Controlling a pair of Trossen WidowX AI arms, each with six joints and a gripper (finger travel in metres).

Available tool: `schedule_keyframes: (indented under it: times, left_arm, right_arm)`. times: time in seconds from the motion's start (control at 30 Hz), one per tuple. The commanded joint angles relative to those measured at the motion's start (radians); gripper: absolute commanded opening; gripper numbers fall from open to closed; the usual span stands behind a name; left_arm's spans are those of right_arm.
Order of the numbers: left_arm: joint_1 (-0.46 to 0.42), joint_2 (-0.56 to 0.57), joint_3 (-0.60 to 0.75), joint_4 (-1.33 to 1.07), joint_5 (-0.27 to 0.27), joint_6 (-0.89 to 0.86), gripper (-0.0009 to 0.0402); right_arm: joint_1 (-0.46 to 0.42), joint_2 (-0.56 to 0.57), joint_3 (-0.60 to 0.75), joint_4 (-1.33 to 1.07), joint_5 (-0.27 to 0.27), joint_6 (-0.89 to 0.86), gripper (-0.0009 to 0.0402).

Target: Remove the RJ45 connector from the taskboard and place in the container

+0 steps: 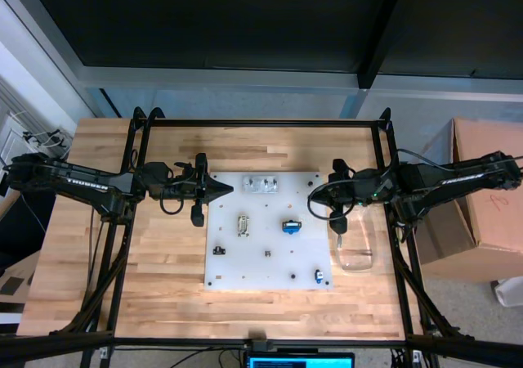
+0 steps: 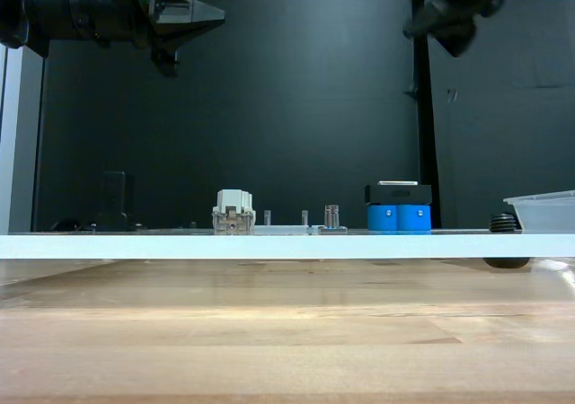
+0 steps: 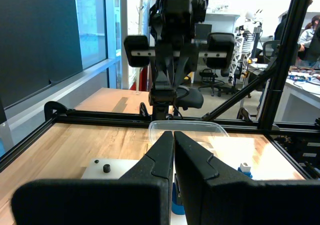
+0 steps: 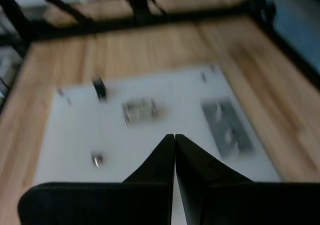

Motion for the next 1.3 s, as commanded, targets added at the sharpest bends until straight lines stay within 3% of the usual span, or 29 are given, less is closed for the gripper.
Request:
schedule_keyframes:
  times: [0.03, 0.27, 0.73, 1.3]
  left_arm:
    - [0.0, 0.0, 0.0, 0.0, 0.0, 0.0, 0.0]
    - [0.0, 0.0, 0.0, 0.0, 0.0, 0.0, 0.0]
    - [0.0, 0.0, 0.0, 0.0, 0.0, 0.0, 0.0]
    - [0.0, 0.0, 0.0, 0.0, 0.0, 0.0, 0.0]
  right_arm:
    - [-0.069, -0.013, -0.059, 0.181, -0.084, -0.049, 0.0]
    - [-0.182, -0.023, -0.231, 0.595, -0.251, -0.088, 0.0]
    - [-0.207, -0.023, -0.381, 0.85, -0.276, -0.079, 0.0]
    - [-0.207, -0.023, -0.387, 0.825, -0.267, -0.074, 0.0]
